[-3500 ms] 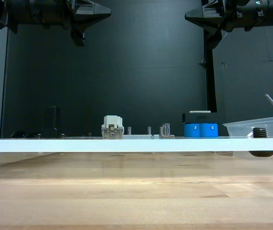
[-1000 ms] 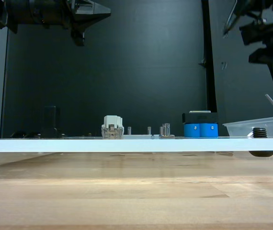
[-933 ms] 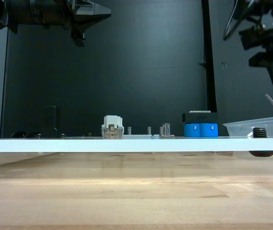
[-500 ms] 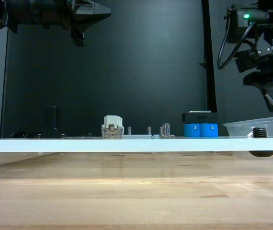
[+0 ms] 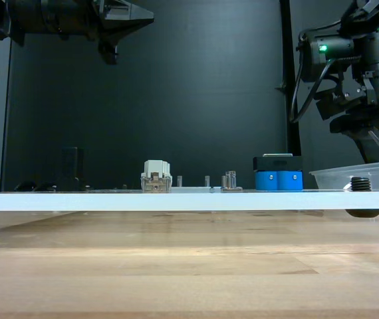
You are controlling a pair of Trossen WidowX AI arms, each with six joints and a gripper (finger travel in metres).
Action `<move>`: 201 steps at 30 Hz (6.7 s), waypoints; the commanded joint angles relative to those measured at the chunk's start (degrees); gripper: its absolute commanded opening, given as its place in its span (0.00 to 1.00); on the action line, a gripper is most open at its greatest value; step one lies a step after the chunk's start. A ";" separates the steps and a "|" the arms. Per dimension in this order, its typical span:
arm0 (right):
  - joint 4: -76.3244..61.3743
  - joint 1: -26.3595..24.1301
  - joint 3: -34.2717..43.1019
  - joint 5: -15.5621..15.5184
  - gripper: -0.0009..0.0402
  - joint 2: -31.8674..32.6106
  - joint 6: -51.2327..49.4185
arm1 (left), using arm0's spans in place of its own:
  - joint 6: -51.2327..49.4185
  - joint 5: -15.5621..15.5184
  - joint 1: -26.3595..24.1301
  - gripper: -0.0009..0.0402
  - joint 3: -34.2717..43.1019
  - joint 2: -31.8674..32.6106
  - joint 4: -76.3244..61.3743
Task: Pick the RJ45 connector and install on the taskboard
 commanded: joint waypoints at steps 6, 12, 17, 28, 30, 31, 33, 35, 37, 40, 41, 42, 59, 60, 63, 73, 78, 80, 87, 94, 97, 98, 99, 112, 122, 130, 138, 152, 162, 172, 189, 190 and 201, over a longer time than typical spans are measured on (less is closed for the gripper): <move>-0.20 -0.50 0.02 -2.58 0.43 -0.09 -0.96 | 0.00 0.00 0.02 0.02 0.00 0.00 0.02; -0.22 -0.50 0.00 -2.58 0.37 -0.07 -0.98 | 0.02 0.00 0.02 0.02 0.00 0.00 0.02; -0.39 -0.50 0.02 -2.58 0.33 -0.07 -0.98 | 0.00 0.00 0.02 0.02 0.00 0.00 0.02; -0.39 -0.50 0.02 -2.54 0.32 -0.07 -0.96 | 0.00 0.00 0.02 0.02 0.00 0.00 0.00; -0.42 -0.48 0.02 -2.54 0.32 -0.07 -0.96 | 0.00 0.00 0.02 0.02 0.00 0.00 0.02; -0.42 -0.48 0.02 -2.54 0.32 -0.04 -0.94 | 0.02 0.00 0.02 0.02 0.00 0.00 0.02; -0.39 -0.50 0.02 -2.51 0.32 -0.07 -0.94 | 0.02 0.00 0.02 0.02 0.00 0.00 0.02; -0.39 -0.48 0.02 -2.51 0.32 -0.07 -0.92 | 0.00 0.00 0.02 0.02 0.00 0.00 0.00; -0.37 -0.48 0.02 -2.49 0.32 -0.07 -0.92 | 0.02 0.00 0.02 0.02 0.00 0.00 0.02; -0.37 -0.48 0.02 -2.40 0.32 -0.04 -0.92 | 0.02 0.00 0.02 0.02 0.00 0.00 0.02; -0.35 -0.48 0.02 -2.40 0.32 -0.04 -0.92 | 0.02 0.00 0.02 0.02 0.00 0.00 0.02; -0.35 -0.48 0.02 -2.38 0.32 -0.04 -0.90 | 0.00 0.00 0.00 0.02 0.00 0.00 0.02; -0.24 -0.48 0.02 -2.38 0.32 -0.04 -0.90 | 0.00 0.00 0.02 0.02 0.00 0.00 0.02; -0.24 -0.48 0.02 -2.38 0.32 -0.04 -0.90 | 0.00 0.00 0.02 0.02 0.00 0.00 0.02; -0.26 -0.48 0.02 -2.38 0.32 -0.04 -0.90 | 0.02 0.00 0.02 0.02 0.00 0.00 0.00; -0.24 -0.48 0.02 -2.36 0.32 -0.04 -0.90 | 0.02 0.00 0.02 0.02 0.00 0.00 0.02; -0.26 -0.48 0.02 -2.36 0.32 -0.04 -0.90 | 0.02 0.00 0.02 0.02 0.00 0.00 0.02; -0.24 -0.48 0.02 -2.36 0.32 -0.04 -0.90 | 0.00 0.00 0.02 0.02 0.00 0.00 0.02; -1.42 -0.48 0.33 -2.29 0.32 -0.94 -1.03 | 0.02 0.00 0.00 0.02 0.00 0.00 0.02; -7.72 -0.37 4.79 1.73 0.32 -5.77 -0.70 | 0.00 0.00 0.02 0.02 0.00 0.00 0.00; -8.00 -0.31 5.79 1.73 0.32 -7.67 -1.09 | 0.00 0.00 0.02 0.02 0.00 0.00 0.02; -8.09 -0.26 6.12 1.73 0.32 -8.13 -1.09 | 0.00 0.00 0.00 0.02 0.00 0.00 0.02; -8.17 -0.22 6.45 1.73 0.32 -8.57 -1.09 | 0.02 0.00 0.02 0.02 0.00 0.00 0.02; -10.05 0.00 7.78 1.73 0.32 -16.63 -0.90 | 0.00 0.00 0.02 0.02 0.00 0.00 0.04; -10.75 0.07 7.78 1.73 0.32 -19.54 -0.44 | 0.02 0.00 0.02 0.02 0.00 0.00 0.02; -10.75 0.07 7.78 1.73 0.32 -19.52 -0.46 | 0.00 0.00 0.02 0.02 0.00 0.00 0.00; -10.80 0.07 7.78 1.73 0.32 -19.52 -0.48 | 0.02 0.00 0.00 0.02 0.00 0.00 0.02; -9.27 0.22 5.22 -2.82 0.32 -10.34 -0.02 | 0.00 0.00 0.02 0.02 0.00 0.00 0.04; -5.11 0.31 3.74 -2.32 0.32 -1.62 -0.09 | 0.02 0.00 0.02 0.02 0.00 0.00 -0.02; -0.66 0.50 0.13 -2.36 0.32 2.12 -0.09 | 0.02 0.00 0.02 0.02 0.00 0.00 0.04; -0.26 0.66 0.04 -2.34 0.32 2.12 -0.09 | 0.00 0.00 0.00 0.02 0.00 0.00 0.02; -0.28 0.66 0.04 -2.36 0.32 2.12 -0.09 | 0.00 0.02 0.02 0.02 0.00 0.00 0.00; -0.26 0.68 0.04 -2.34 0.32 2.12 -0.09 | 0.00 0.00 0.02 0.02 0.00 0.00 0.02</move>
